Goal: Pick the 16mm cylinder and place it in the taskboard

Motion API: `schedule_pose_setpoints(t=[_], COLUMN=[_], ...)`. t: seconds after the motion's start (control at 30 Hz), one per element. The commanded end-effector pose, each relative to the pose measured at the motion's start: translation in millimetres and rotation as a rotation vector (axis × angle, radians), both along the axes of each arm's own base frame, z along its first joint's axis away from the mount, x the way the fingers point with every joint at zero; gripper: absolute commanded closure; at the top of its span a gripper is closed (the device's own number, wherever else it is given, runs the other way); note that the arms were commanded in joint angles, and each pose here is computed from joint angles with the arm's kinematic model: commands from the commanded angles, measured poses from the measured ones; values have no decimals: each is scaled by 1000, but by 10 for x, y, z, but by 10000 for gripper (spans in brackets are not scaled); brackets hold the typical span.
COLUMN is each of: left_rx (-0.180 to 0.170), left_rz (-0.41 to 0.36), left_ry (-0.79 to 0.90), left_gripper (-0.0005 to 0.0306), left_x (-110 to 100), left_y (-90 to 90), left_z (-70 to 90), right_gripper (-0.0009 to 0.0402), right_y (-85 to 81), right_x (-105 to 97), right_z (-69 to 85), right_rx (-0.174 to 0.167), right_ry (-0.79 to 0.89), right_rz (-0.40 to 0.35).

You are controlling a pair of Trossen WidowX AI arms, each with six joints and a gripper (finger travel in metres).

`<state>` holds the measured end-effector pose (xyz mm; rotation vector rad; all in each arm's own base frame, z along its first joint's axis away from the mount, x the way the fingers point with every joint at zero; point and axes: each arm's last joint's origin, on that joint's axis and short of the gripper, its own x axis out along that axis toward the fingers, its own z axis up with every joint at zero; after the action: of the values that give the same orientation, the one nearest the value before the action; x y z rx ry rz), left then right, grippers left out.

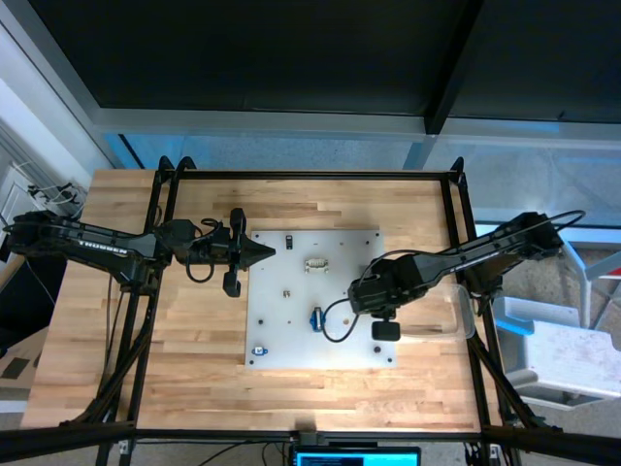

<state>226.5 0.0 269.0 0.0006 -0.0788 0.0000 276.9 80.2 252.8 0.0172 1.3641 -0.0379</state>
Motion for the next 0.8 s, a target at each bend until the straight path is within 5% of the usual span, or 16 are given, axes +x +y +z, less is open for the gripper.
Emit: schedule_pose_setpoints(t=[0.03, 0.4, 0.8], left_rx=[0, 0, 0], left_rz=[0, 0, 0], left_ry=[0, 0, 0], left_gripper=[300, 300, 300], left_x=[0, 0, 0], left_y=[0, 0, 1], left_z=[0, 0, 0], right_gripper=[375, 375, 375], right_y=[7, 46, 84], right_x=[113, 429, 544], right_z=[-24, -165, -295], right_rx=[-1, 18, 36], right_ry=[0, -4, -15], right_rz=[7, 27, 26])
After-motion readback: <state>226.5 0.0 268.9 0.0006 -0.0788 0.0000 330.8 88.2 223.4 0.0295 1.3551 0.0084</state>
